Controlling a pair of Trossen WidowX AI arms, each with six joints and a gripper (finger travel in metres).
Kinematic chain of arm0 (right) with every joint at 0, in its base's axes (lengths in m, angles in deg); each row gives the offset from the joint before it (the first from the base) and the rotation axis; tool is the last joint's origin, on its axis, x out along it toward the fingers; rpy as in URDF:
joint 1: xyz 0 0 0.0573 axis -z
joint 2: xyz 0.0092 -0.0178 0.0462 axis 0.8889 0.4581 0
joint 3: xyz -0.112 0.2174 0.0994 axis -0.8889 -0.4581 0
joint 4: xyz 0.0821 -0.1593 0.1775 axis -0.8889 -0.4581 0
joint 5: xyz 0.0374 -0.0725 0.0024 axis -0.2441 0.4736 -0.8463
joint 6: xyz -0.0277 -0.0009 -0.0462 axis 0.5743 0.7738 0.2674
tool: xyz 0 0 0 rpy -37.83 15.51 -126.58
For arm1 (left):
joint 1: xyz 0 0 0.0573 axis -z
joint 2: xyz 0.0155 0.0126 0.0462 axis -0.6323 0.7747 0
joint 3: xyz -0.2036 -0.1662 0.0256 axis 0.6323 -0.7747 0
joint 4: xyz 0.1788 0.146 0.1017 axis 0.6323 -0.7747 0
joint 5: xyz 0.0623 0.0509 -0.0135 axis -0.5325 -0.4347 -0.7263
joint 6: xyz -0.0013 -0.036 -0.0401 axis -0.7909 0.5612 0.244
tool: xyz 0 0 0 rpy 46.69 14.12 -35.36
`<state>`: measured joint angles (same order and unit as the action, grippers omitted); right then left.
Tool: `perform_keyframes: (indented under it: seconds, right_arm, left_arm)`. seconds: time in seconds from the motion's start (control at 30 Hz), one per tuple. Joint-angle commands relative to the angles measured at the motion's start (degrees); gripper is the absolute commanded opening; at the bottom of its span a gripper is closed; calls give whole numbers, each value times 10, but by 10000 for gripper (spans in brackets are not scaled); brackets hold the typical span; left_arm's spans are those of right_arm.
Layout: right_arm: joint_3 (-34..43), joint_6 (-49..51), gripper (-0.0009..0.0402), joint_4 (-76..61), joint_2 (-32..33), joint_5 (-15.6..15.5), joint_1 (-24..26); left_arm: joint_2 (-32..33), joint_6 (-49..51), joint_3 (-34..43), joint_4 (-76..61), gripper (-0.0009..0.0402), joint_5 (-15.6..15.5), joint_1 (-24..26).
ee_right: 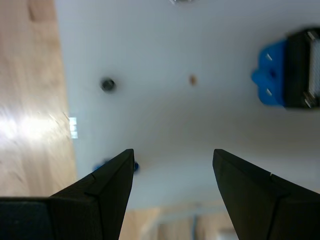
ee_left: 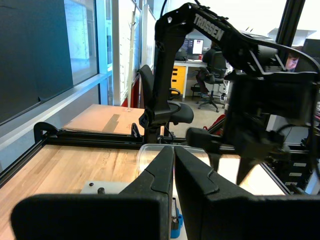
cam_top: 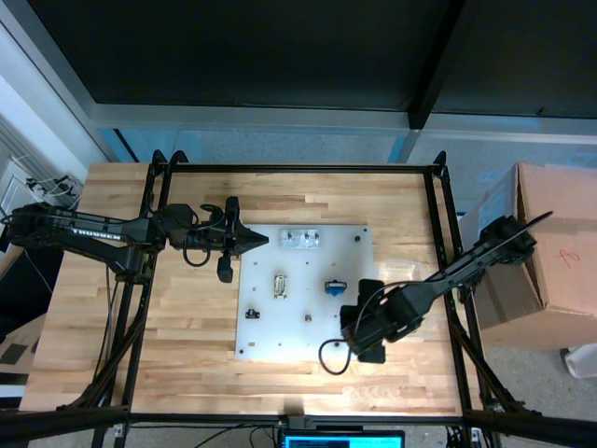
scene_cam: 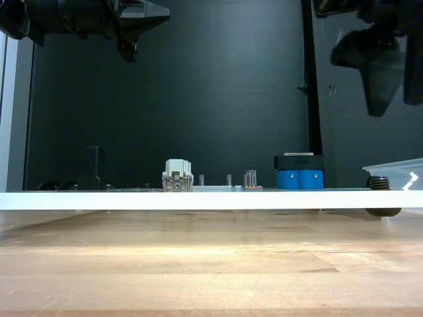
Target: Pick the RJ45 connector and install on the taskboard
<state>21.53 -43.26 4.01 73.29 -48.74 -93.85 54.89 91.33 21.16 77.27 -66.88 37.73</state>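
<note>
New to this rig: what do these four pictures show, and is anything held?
Two robot arms flank a wooden table. One picture looks down from above, one level along the table, two from cameras on the arms. A white board on the table carries a beige connector, a blue part and a clear box. The left gripper hovers at the board's left edge, fingers shut, empty. The right gripper hangs over its right side, fingers open, empty. Which part is the RJ45 connector, I cannot tell.
</note>
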Motion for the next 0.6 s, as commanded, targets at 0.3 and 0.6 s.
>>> perform_keyframes:
  seconds: [0.3, 0.6]
  right_arm:
    - [-174, -48, 219, -10, -169, -2, -16]
    - [-315, -87, 220, -5, -259, -39, -54]
  left_arm:
    - [0, 0, 0, 0, 1, 0, 0]
    - [0, 0, 0, 0, 1, 0, 0]
